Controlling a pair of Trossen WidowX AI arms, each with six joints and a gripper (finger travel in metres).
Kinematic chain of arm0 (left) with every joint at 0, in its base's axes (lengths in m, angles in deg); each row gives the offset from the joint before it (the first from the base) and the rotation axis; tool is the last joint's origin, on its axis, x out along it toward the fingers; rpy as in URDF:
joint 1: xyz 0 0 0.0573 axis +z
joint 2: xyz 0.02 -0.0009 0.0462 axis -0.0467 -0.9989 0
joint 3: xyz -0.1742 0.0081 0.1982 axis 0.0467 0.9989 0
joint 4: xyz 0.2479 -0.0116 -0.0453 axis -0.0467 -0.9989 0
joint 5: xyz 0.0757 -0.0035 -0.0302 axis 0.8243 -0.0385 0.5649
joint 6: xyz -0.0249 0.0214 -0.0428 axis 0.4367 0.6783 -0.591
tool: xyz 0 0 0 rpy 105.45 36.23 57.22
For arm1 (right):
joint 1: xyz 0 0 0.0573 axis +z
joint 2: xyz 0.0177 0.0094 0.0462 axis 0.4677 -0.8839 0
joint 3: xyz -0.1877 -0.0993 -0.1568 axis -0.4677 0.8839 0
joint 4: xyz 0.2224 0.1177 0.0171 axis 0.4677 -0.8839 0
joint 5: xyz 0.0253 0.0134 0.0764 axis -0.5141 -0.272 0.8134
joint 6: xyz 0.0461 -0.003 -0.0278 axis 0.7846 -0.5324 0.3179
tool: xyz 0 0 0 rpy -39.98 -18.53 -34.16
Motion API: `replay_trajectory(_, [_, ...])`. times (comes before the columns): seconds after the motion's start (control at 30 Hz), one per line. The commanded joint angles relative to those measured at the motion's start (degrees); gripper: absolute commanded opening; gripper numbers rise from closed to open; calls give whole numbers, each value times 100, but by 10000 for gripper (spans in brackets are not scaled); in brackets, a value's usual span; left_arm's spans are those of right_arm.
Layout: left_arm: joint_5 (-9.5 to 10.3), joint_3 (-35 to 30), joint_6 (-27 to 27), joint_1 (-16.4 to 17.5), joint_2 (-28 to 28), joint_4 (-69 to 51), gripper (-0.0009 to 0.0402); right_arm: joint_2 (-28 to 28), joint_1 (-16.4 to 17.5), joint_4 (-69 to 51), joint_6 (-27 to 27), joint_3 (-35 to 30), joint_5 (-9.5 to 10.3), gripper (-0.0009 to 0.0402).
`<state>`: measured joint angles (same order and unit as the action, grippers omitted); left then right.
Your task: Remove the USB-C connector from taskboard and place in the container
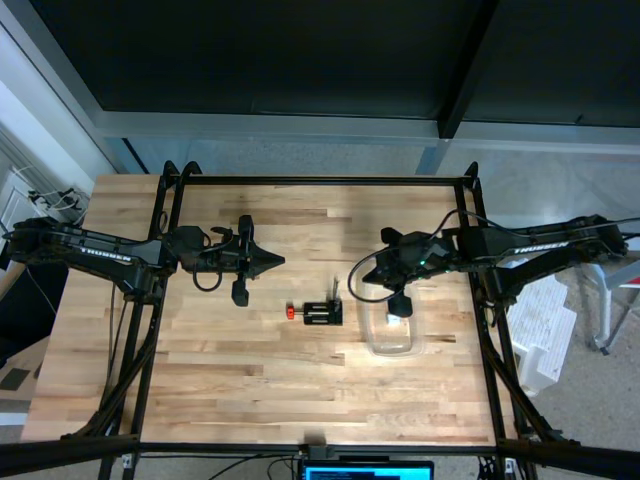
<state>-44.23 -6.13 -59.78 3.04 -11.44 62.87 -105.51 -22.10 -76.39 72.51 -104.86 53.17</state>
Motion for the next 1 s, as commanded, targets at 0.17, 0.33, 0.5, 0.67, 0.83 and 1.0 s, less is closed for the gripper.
replay_trajectory(0.17, [0,-2,0,0,-2,0,0,-669,87,-846,96,-664,-37,2])
replay_trajectory(0.33, [0,-2,0,0,-2,0,0,-1180,127,-1381,221,-1126,-127,27])
replay_trajectory(0.5, [0,-2,0,2,-2,0,0,-1646,208,-1611,286,-1530,-129,76])
replay_trajectory(0.67, [0,-2,0,2,-2,0,0,-2009,317,-1663,424,-1797,-129,121])
replay_trajectory(0.83, [0,-2,0,2,-2,0,0,-2347,350,-1711,549,-2000,-129,151])
replay_trajectory(1.0, [0,-2,0,2,-2,0,0,-2695,365,-1808,564,-2223,-129,158])
